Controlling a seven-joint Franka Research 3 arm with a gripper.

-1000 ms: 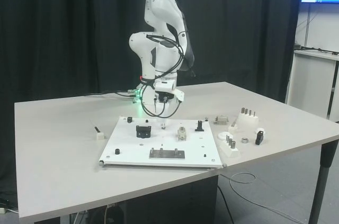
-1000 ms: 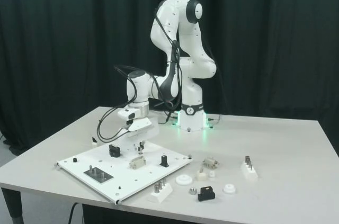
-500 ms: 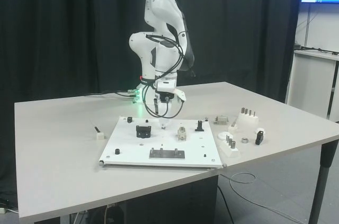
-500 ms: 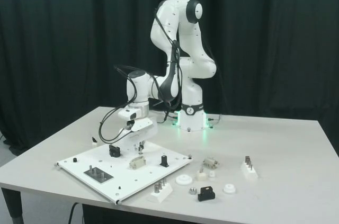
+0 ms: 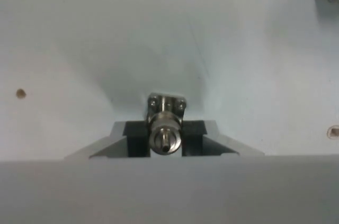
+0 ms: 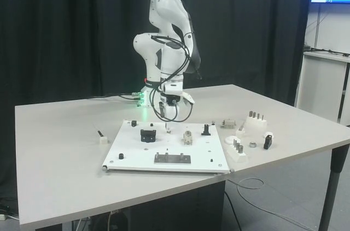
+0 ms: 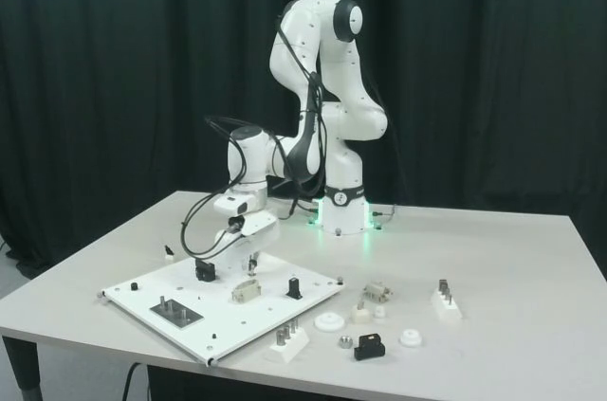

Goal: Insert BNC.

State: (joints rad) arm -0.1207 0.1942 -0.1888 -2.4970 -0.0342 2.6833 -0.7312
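In the wrist view my gripper (image 5: 165, 140) is shut on the metal BNC connector (image 5: 165, 134), with a black finger (image 5: 135, 140) on each side of it. The connector stands directly over a small square flanged socket (image 5: 167, 102) on the white board (image 5: 79, 49); whether it is seated I cannot tell. In the first room view the gripper (image 6: 167, 126) points down at the far middle of the white board (image 6: 136, 149). The second room view shows the gripper (image 7: 252, 265) low over the board (image 7: 133, 299).
On the board stand a black block (image 6: 147, 134), a small metal connector (image 6: 187, 138), a black clip (image 6: 205, 129) and a grey bar with pegs (image 6: 171, 158). White holders (image 6: 254, 122) and loose parts lie to the right on the grey table (image 6: 54, 176). A small white block (image 6: 102, 139) lies left of the board.
The hand has turned about its vertical axis and sunk slightly toward the board, and the cable loop beside it has swung along. Nothing on the board has shifted.
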